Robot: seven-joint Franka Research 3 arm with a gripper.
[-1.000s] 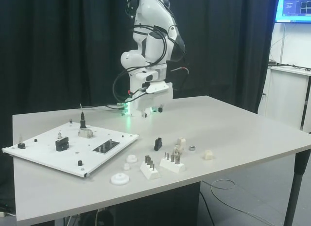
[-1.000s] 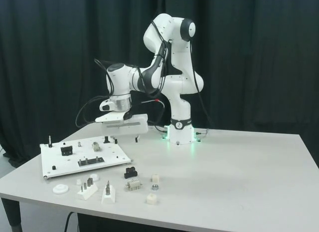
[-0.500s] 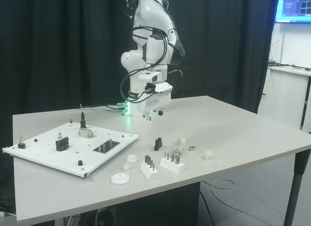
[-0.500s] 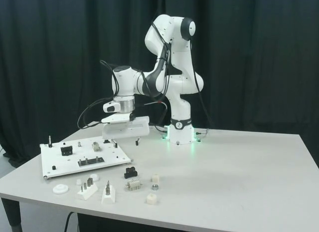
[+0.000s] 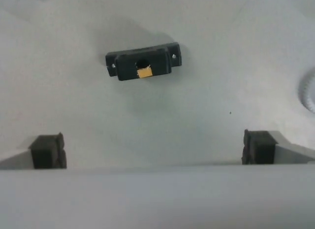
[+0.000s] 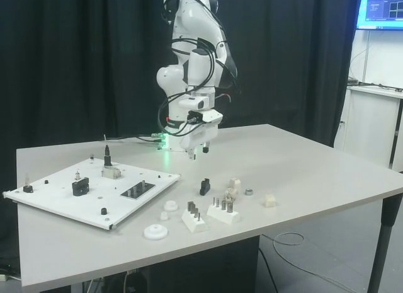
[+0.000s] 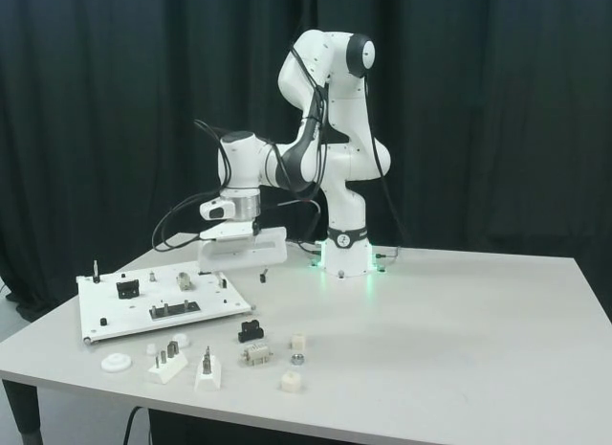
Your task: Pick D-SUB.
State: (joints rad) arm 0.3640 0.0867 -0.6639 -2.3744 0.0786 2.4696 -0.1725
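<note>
Small black matt plastic block with two metal screws (image 5: pixel 143 64) below the pincer, smooth matt grey table top (image 6: pixel 302 160), glossy white plastic arm shell (image 7: pixel 330 77), matt black cloth curtain (image 7: pixel 105 100) behind

D-SUB (image 5: pixel 143 63) on table (image 6: pixel 302 160) | beside board (image 7: pixel 115 316) | tool (image 6: pixel 198 150) above, apparently offset

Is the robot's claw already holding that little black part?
No. In the wrist view the black part lies alone on the grey table, and the gripper has its fingers spread wide with nothing between them.
</note>
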